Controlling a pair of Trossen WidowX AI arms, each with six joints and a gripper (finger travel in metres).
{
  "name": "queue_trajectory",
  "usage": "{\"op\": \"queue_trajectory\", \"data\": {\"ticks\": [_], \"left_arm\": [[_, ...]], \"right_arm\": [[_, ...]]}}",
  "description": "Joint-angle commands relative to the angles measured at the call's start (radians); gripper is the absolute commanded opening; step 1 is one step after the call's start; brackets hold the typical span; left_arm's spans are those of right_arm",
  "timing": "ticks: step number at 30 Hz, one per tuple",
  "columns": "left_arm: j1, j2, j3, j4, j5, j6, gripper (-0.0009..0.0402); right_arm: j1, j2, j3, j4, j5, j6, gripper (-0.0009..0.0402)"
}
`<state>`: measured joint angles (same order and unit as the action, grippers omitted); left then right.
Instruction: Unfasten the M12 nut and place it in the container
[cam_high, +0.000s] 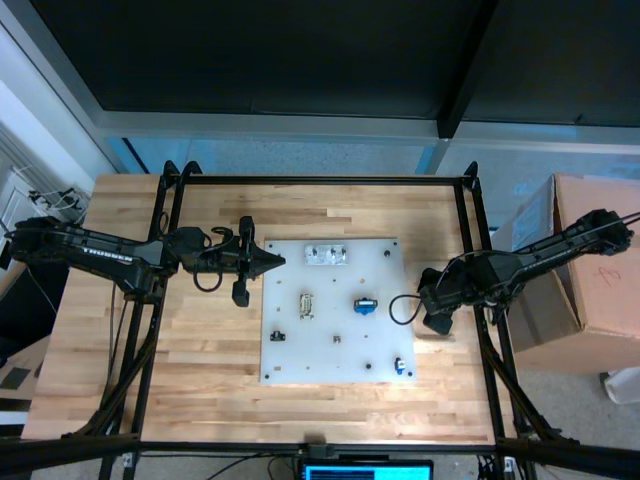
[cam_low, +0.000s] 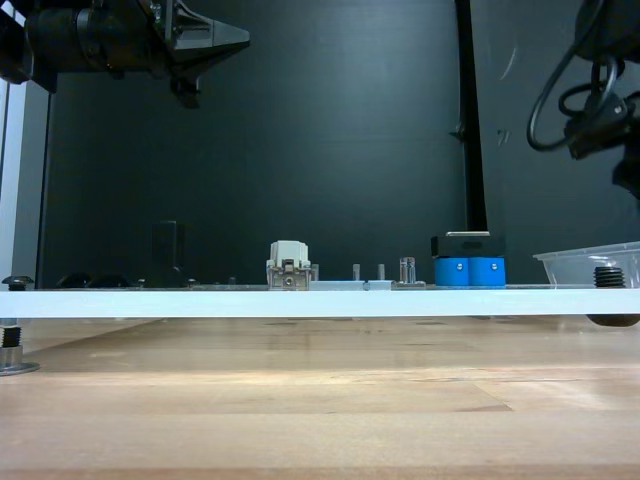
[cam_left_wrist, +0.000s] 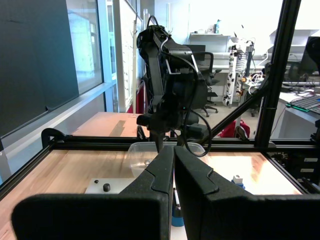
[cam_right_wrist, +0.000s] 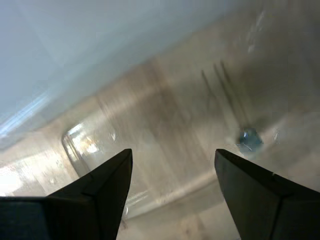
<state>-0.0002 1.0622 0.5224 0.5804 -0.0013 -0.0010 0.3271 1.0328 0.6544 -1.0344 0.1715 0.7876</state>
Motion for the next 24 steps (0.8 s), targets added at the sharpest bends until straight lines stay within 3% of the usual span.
{"op": "queue_trajectory", "data": {"ticks": [1,5,12,20,24], "left_arm": [[0.0,0.0,0.0,0.0,0.0,0.0,0.0],[0.0,0.0,0.0,0.0,0.0,0.0,0.0],[0.0,0.0,0.0,0.0,0.0,0.0,0.0],[0.0,0.0,0.0,0.0,0.0,0.0,0.0],[0.0,0.0,0.0,0.0,0.0,0.0,0.0]], "right_arm": [[-0.005,-0.005,0.049,0.022,0.054,-0.07,0.0236],[-0.037,-0.012,0.11,0.119,0.1,-0.182,0.0212],[-0.129,-0.026,0.136,0.441,0.086,-0.434,0.0126],[-0.319,-0.027,0.124,0.829,-0.146,-0.657,-0.0001],[-0.356,-0.027,0.109,0.991,-0.175,-0.737,0.0006]]}}
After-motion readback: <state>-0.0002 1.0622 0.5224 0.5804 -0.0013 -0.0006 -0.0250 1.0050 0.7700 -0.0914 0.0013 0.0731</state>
